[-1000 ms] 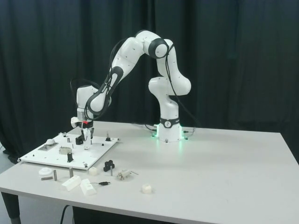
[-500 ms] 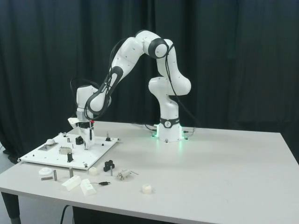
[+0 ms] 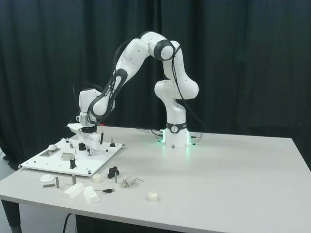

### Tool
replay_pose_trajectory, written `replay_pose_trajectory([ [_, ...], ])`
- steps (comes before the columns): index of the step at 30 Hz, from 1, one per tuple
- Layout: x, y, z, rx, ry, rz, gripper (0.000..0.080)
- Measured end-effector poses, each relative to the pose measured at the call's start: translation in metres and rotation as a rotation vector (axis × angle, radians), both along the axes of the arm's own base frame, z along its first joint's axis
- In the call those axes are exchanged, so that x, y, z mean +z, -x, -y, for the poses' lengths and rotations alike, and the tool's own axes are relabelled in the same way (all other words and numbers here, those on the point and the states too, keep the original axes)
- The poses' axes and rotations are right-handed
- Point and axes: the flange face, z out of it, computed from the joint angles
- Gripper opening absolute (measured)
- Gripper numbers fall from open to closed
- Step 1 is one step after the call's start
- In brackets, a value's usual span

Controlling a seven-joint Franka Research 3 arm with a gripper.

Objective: Remove BNC.

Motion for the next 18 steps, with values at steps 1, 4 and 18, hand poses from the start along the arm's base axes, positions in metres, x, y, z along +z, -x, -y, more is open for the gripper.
replay_pose_trajectory([
  [1, 0.0, 0.0, 0.0002, 0.01, 0.0, 0.0, 0.0123],
  [4, -0.0001, 0.0, 0.0005, 0.046, 0.0, -0.001, 0.0123],
  [18, 0.0002, 0.0004, 0.0019, 0.208, 0.004, -0.005, 0.0123],
])
